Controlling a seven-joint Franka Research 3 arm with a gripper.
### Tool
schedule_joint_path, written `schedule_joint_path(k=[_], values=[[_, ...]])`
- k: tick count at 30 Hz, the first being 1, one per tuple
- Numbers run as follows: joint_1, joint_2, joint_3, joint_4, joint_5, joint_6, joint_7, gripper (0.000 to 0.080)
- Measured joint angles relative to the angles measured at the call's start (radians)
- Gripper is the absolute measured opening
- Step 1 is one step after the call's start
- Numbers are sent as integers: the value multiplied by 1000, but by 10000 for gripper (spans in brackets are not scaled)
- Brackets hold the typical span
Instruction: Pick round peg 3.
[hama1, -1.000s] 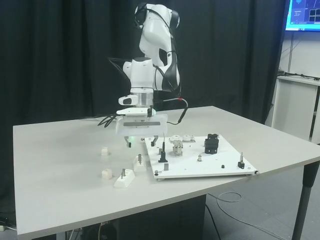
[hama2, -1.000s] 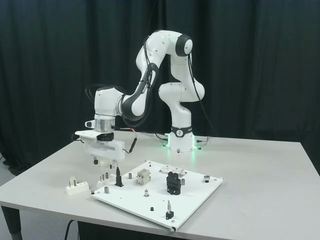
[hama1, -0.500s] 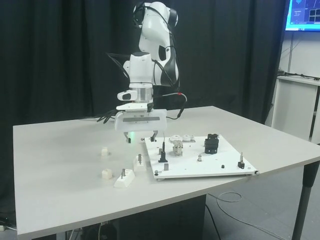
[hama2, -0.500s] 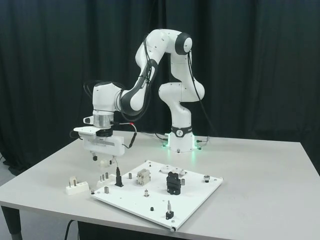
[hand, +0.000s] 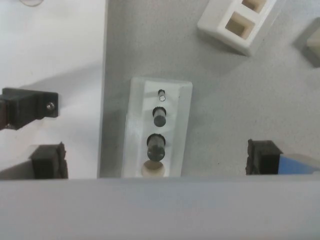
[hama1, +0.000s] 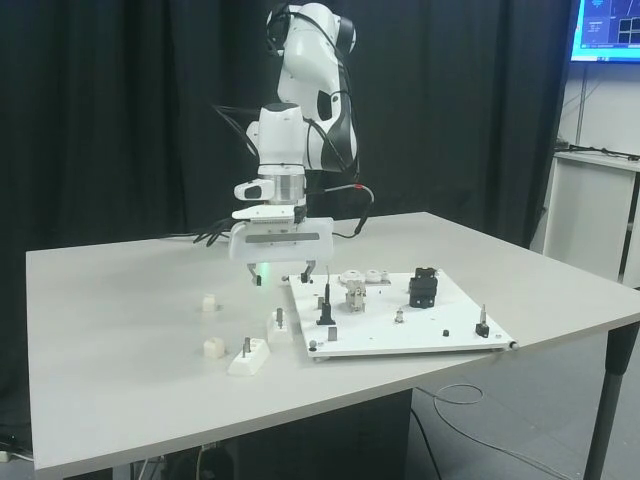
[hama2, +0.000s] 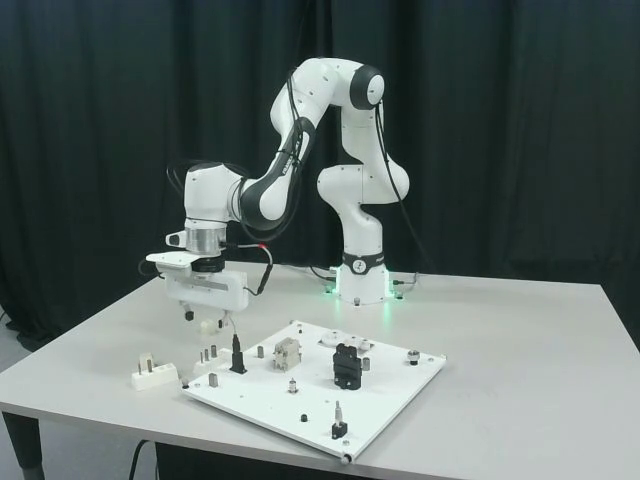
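The white arm (hama2: 300, 130) reaches out from its base and holds the hand (hama1: 283, 274) above the grey tabletop (hama1: 120, 330), over a small white peg holder (hand: 157, 127) that lies just beside the edge of the white board (hama1: 400, 320). In the wrist view the hand's black fingertips (hand: 47, 161) stand wide apart, one over the board's edge and the other over bare tabletop, with the holder between them and nothing held. Three round pegs stand upright in a row in that holder, growing thicker along it: the thinnest (hand: 161, 93), a middle one (hand: 158, 118), and the thickest, round peg 3 (hand: 155, 146), with an empty round socket (hand: 153, 169) next to it. A second white holder (hand: 239, 22) with two square openings lies near the peg holder, apart from it.
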Motion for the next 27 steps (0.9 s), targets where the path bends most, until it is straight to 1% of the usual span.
schedule_joint_path(k=[5,14,21,27], values=[[0,0,0,0,0,-7,2,800],[2,0,0,-2,0,-36,33,800],[3,1,0,-14,0,-51,41,800],[3,1,0,-32,0,-51,43,800]])
